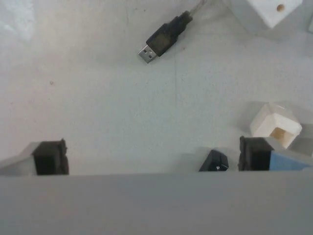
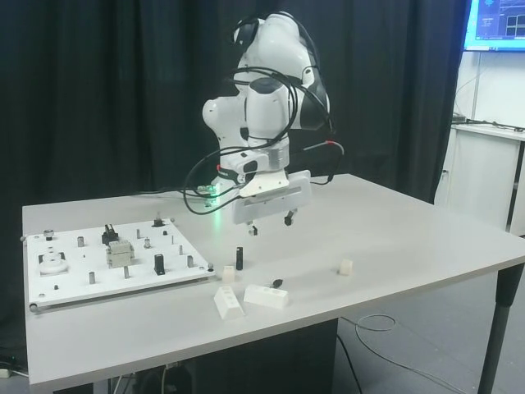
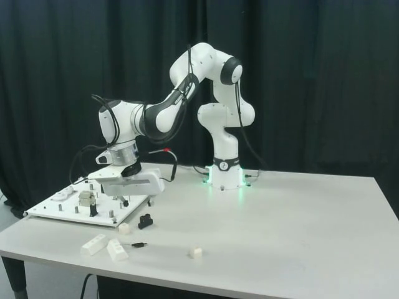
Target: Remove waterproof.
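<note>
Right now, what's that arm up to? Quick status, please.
Pincer open, empty, hovering above the grey table. Waterproof part not identifiable. USB plug and small white block lie loose below.

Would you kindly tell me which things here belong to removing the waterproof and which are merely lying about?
For the job:
gripper, open above the table
white board with its fittings; which one is the waterproof, I cannot tell

Lying about:
USB plug
two white blocks
small white cube
black part
</note>
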Motion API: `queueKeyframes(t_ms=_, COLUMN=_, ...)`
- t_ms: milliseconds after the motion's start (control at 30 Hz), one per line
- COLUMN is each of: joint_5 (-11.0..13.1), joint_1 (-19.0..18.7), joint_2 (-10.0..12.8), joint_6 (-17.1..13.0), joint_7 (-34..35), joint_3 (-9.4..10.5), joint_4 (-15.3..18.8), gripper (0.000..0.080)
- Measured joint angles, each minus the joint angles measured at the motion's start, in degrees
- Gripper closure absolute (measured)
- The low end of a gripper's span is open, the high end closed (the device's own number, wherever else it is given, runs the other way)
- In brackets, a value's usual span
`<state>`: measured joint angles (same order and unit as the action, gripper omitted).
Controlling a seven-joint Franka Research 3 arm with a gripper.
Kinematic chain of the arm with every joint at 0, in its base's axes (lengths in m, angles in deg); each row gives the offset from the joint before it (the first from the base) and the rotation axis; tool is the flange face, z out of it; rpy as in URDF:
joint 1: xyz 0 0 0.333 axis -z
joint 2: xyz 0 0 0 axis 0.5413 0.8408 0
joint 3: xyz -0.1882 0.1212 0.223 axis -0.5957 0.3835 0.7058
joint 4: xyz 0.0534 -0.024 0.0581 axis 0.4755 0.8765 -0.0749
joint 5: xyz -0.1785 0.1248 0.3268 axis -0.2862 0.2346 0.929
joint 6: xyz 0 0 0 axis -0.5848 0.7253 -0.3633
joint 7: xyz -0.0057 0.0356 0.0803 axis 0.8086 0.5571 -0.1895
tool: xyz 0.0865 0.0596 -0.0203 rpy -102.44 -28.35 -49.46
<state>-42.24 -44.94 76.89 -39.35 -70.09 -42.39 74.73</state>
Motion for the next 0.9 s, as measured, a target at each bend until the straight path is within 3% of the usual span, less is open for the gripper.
queueKeyframes(t_ms=133, joint_5=-0.14, joint_1=-0.18, joint_2=-0.05, joint_6=-0.03, joint_7=0.09, joint_3=0.00, joint_4=0.00, gripper=0.0046)
queueKeyframes(t_ms=167, joint_5=-0.19, joint_1=-0.22, joint_2=-0.07, joint_6=-0.03, joint_7=0.11, joint_3=0.00, joint_4=0.00, gripper=0.0012)
queueKeyframes(t_ms=900, joint_5=-2.01, joint_1=-0.49, joint_2=-1.06, joint_6=-0.10, joint_7=1.28, joint_3=0.00, joint_4=0.00, gripper=0.0003)
